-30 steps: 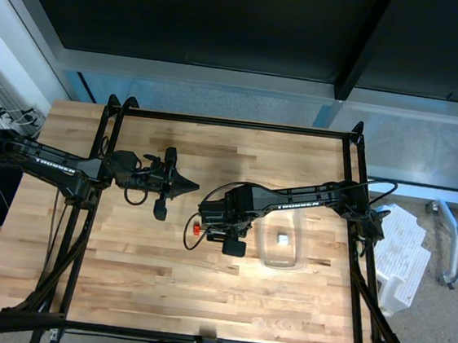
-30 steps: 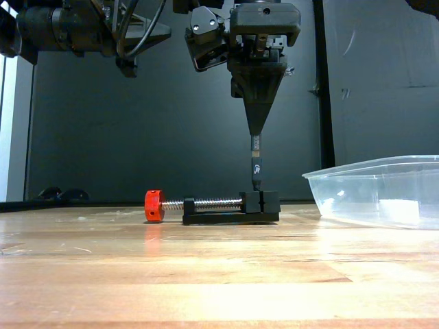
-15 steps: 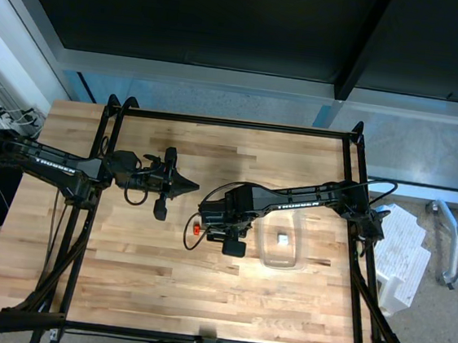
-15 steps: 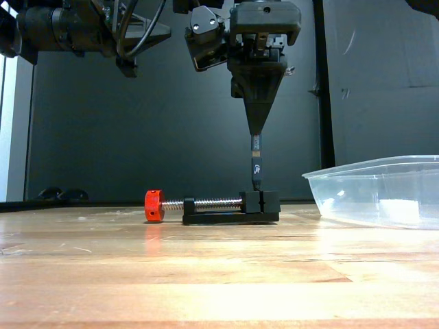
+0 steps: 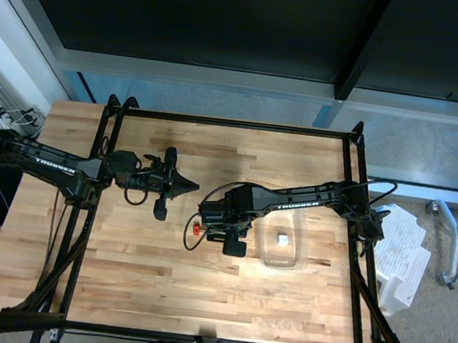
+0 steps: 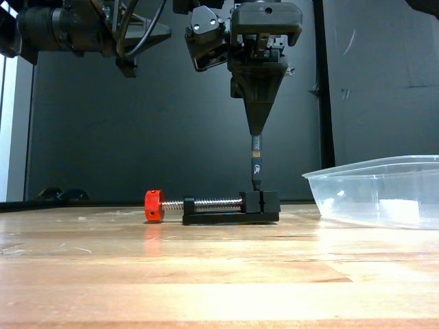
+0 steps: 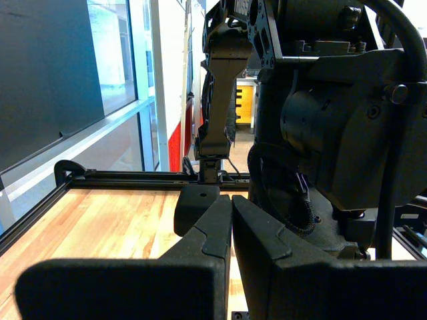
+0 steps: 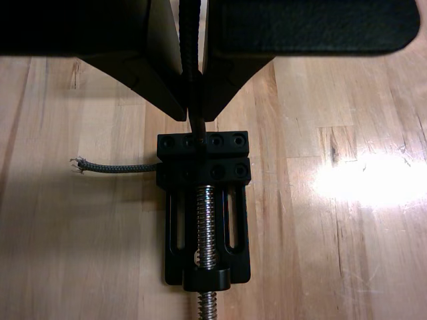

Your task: Pick the USB-C connector and install on taskboard

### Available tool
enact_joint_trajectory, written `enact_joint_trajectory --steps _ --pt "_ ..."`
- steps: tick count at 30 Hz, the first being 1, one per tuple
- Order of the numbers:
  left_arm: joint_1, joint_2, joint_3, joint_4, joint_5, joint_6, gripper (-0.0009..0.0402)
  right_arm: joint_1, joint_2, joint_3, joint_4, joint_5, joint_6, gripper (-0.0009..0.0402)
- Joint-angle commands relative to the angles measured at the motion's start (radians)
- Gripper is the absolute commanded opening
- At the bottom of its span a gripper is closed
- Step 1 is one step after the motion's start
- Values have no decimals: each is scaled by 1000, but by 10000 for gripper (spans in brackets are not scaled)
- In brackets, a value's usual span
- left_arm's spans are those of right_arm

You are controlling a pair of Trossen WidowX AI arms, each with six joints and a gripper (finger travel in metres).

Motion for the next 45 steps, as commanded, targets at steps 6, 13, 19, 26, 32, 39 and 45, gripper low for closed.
enact_joint_trajectory --steps 6,13,19,26,32,39,45 --pt "0 0 0 0 0 0 0 0 0 -30 22 5 -3 0" --pt "0 0 0 0 0 0 0 0 0 -34 41 -1 -16 0" --pt "0 0 0 0 0 0 0 0 0 -33 50 -5 -17 0" --pt "0 0 0 1 0 0 0 -1 -1 -34 52 -19 -13 0" --pt "0 0 0 0 0 0 0 -1 3 -34 53 -18 -11 0" --pt "0 0 0 0 0 0 0 -1 2 -34 58 -18 -13 0" --pt "0 0 0 0 0 0 0 0 0 -34 57 -18 -14 8"
